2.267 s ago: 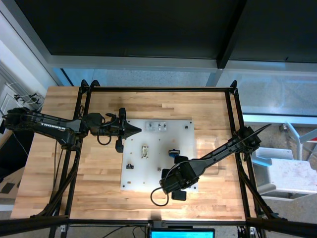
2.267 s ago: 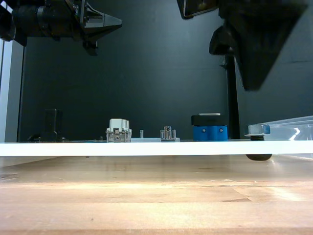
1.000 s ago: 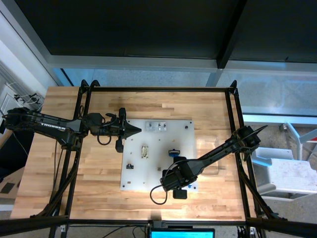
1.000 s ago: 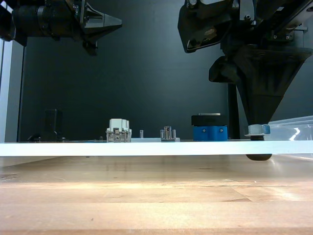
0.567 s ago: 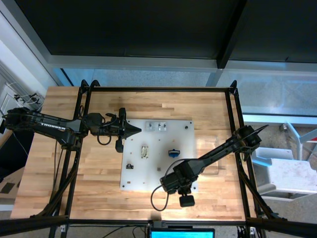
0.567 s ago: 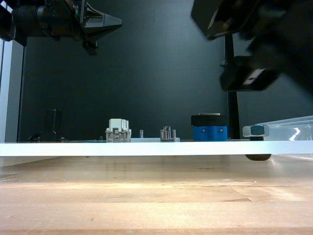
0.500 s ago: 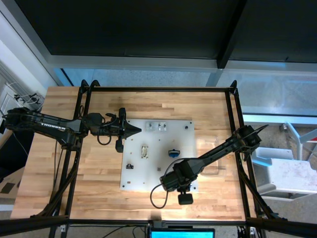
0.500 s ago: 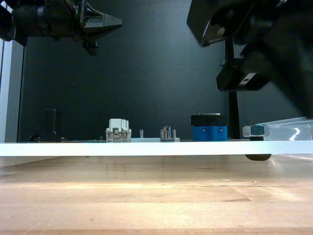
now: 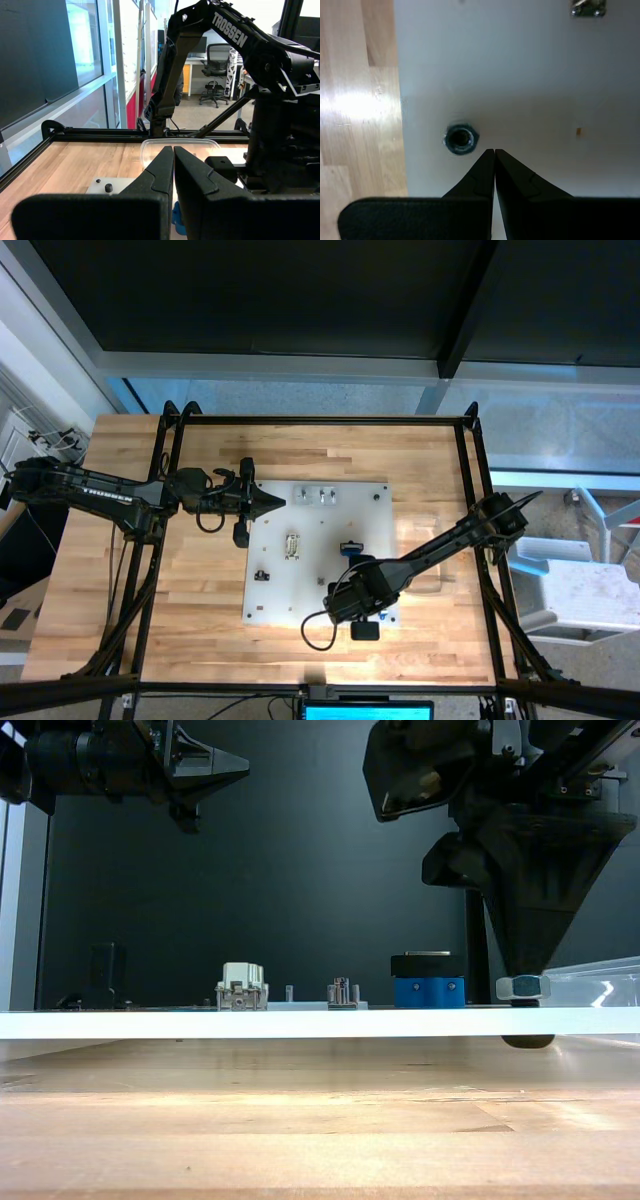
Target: Pick the M12 fastener and fasten on the M12 threads
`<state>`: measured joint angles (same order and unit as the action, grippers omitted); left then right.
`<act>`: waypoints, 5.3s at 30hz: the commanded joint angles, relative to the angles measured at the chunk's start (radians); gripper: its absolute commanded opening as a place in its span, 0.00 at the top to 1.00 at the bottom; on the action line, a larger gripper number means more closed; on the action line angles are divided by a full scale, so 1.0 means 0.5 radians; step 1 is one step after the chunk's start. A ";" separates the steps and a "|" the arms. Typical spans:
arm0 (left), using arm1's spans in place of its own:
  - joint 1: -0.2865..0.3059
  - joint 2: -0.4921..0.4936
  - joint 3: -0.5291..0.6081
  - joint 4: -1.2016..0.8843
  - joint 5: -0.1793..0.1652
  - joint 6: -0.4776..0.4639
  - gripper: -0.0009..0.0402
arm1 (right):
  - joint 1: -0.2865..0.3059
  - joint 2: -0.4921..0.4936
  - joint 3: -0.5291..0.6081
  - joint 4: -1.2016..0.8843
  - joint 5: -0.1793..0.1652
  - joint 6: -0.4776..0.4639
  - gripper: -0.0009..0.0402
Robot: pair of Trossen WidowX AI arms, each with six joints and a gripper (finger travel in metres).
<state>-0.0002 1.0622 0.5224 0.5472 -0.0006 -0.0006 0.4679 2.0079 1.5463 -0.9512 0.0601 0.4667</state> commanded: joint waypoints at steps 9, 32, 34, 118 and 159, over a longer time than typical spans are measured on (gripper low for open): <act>0.000 0.000 0.001 0.001 0.000 0.000 0.98 | -0.003 0.008 -0.001 0.044 -0.018 -0.004 0.98; 0.000 -0.002 0.001 0.008 0.000 0.000 0.98 | -0.011 -0.023 -0.002 -0.001 -0.433 -0.103 0.98; 0.000 0.001 0.001 -0.002 0.001 0.000 0.98 | -0.011 -0.034 -0.002 -0.002 -0.299 -0.097 0.98; 0.000 0.000 0.001 0.000 0.001 0.000 0.98 | -0.019 -0.045 -0.064 0.147 -0.778 -0.096 0.98; 0.001 0.000 0.001 0.001 0.001 0.000 0.98 | -0.018 -0.014 -0.066 0.260 -0.750 -0.050 0.98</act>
<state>-0.0002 1.0622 0.5228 0.5465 -0.0006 -0.0006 0.4580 2.0037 1.5127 -0.8185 -0.3157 0.4423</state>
